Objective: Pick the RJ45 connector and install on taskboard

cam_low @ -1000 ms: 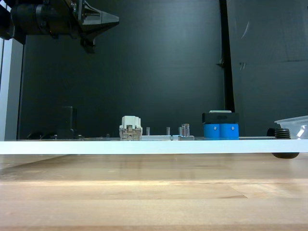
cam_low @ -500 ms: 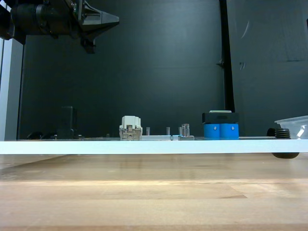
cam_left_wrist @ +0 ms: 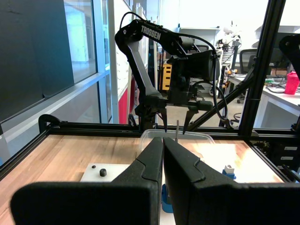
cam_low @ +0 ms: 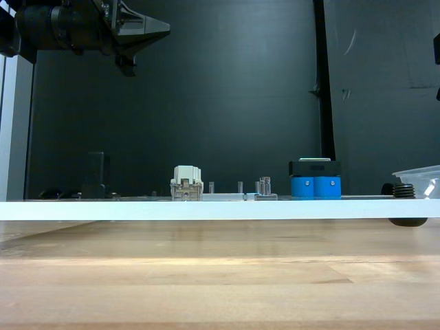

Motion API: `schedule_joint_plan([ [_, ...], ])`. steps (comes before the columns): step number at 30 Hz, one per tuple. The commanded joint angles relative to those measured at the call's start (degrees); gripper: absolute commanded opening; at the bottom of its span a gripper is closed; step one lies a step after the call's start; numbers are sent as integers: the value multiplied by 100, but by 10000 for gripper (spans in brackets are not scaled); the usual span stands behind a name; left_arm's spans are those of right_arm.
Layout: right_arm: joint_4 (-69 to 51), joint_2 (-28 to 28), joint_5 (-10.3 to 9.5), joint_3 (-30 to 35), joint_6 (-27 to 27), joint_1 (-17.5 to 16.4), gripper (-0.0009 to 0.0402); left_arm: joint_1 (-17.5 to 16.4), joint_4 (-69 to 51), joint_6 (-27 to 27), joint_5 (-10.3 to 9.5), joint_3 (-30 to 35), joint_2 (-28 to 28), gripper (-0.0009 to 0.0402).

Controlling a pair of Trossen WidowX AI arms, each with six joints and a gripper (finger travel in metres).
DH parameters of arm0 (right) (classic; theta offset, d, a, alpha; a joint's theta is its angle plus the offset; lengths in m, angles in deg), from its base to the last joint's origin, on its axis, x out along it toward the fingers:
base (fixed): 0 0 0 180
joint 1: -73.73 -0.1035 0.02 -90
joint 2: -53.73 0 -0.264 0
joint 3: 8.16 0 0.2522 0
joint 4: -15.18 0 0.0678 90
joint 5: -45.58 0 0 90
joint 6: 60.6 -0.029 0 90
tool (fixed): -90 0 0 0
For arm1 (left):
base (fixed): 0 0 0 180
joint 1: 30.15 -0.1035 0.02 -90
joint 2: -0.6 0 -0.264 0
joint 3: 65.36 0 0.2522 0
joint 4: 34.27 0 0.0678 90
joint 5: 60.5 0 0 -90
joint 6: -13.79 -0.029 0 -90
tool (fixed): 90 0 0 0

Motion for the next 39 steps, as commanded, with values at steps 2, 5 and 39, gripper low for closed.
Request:
schedule_joint_plan([
  [2, 197, -2, 0, -149, 28, 2, 224, 0, 2, 0, 2, 2, -2, 0],
  [5, 396, -2, 2, -282, 28, 7, 224, 0, 0, 0, 2, 2, -2, 0],
  [39, 1036, -39, -4, -778, 140, 101, 174, -2, 0, 0, 2, 2, -2, 0],
])
